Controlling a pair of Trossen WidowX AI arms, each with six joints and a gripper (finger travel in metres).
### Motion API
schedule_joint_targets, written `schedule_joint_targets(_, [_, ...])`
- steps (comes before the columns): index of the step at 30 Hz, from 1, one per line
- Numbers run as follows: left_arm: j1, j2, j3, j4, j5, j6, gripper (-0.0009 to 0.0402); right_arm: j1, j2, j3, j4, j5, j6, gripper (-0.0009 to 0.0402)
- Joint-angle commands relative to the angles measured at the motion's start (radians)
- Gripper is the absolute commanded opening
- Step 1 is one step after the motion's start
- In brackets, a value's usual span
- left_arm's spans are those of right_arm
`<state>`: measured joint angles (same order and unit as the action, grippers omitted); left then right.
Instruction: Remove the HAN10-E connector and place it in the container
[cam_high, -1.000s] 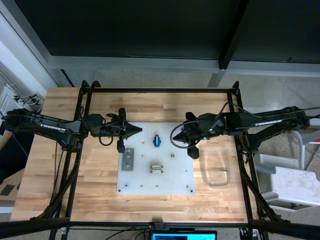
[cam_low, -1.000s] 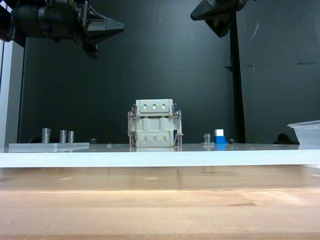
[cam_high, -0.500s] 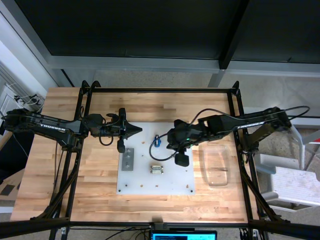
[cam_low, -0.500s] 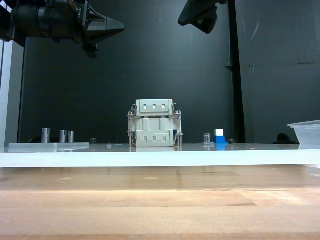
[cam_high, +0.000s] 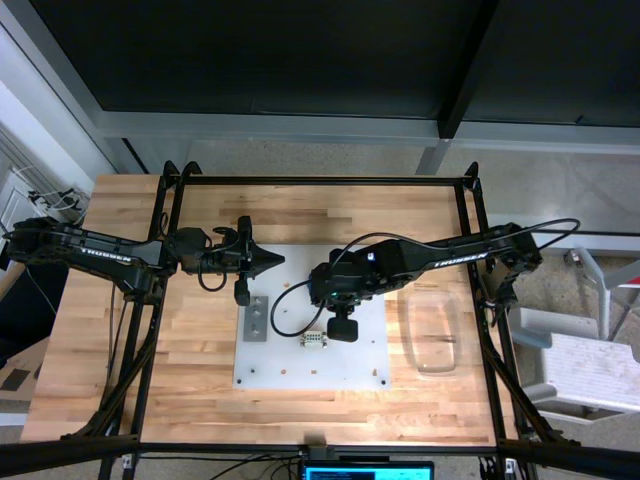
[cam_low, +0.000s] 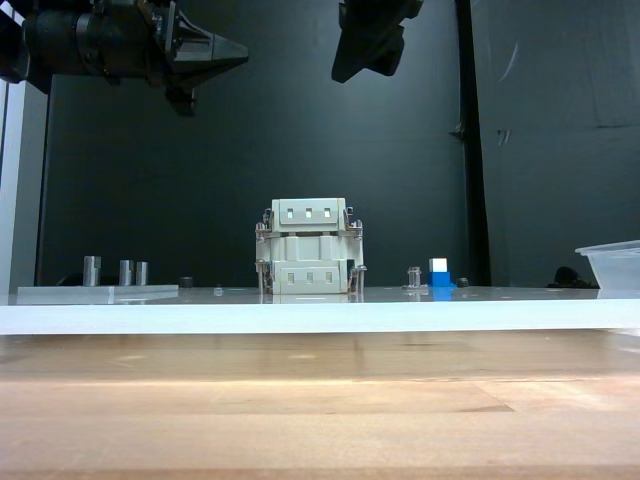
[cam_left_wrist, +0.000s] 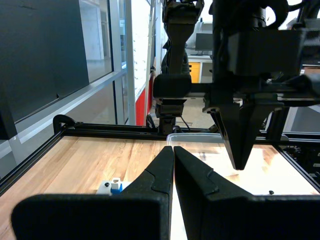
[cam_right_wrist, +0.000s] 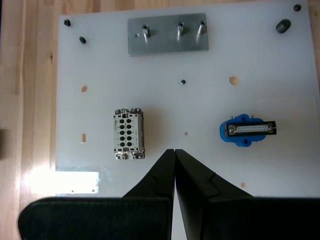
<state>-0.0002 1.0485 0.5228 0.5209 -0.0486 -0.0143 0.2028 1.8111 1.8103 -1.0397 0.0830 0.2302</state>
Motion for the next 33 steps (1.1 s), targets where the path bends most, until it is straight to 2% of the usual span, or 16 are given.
schedule_joint_targets(1, [0.000,0.000,0.000,0.000,0.000,0.000,0.0000,0.001,0.045,0.053,-0.049,0.000,0.001,0.0000])
schedule_joint_targets(11, [0.000,0.000,0.000,0.000,0.000,0.000,0.0000,0.018,0.200,0.268,-0.202,-0.002,0.019,0.0000])
schedule_joint_targets(16, [0.000,0.000,0.000,0.000,0.000,0.000,0.0000,0.028,0.260,0.331,-0.246,-0.010,0.013,0.0000])
schedule_joint_targets(19, [0.000,0.000,0.000,0.000,0.000,0.000,0.0000,0.033,0.279,0.341,-0.246,-0.055,0.000,0.0004])
schedule_joint_targets(20, [0.000,0.000,0.000,0.000,0.000,0.000,0.0000,0.035,0.281,0.341,-0.246,-0.060,0.000,0.0009])
schedule_joint_targets(24, [0.000,0.000,0.000,0.000,0.000,0.000,0.0000,0.041,0.295,0.341,-0.241,-0.058,-0.003,0.0050])
schedule_joint_targets(33, [0.000,0.000,0.000,0.000,0.000,0.000,0.0000,0.047,0.330,0.339,-0.212,-0.058,0.017,0.0180])
